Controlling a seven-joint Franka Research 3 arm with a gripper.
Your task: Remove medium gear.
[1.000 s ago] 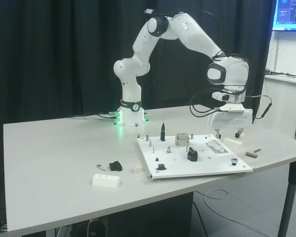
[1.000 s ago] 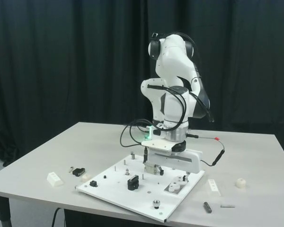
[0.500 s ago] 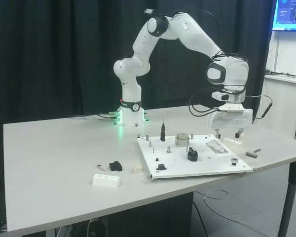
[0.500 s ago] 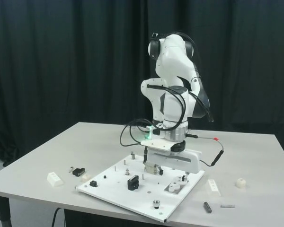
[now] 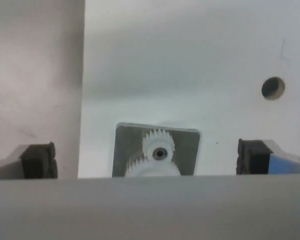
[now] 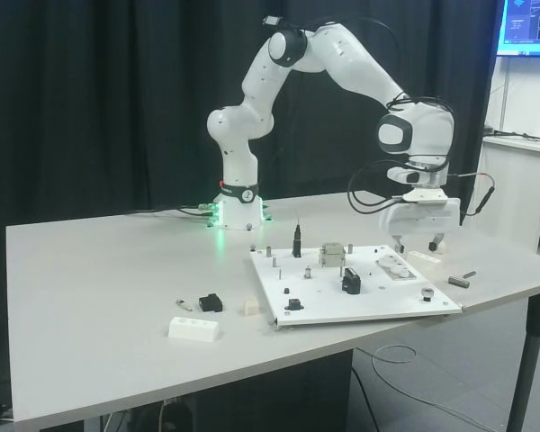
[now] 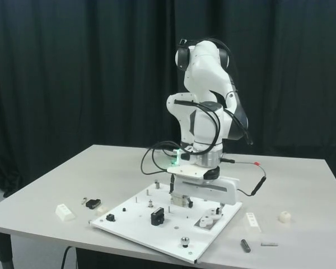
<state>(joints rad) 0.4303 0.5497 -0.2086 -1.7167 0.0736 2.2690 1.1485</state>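
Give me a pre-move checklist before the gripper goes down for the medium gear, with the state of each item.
1. Gripper open: ok, the two black fingertips stand wide apart in the wrist view.
2. Gears between the fingertips: ok, the white gears on their grey plate lie about midway between them.
3. Gripper empty: ok, nothing sits between the fingertips.
4. Gripper above the gear plate on the white board: ok, it hangs over that corner with a gap below.
5. Which gear is the medium one: cannot tell, the lower gear is partly hidden in the wrist view.
6. Gear free on its peg: cannot tell.
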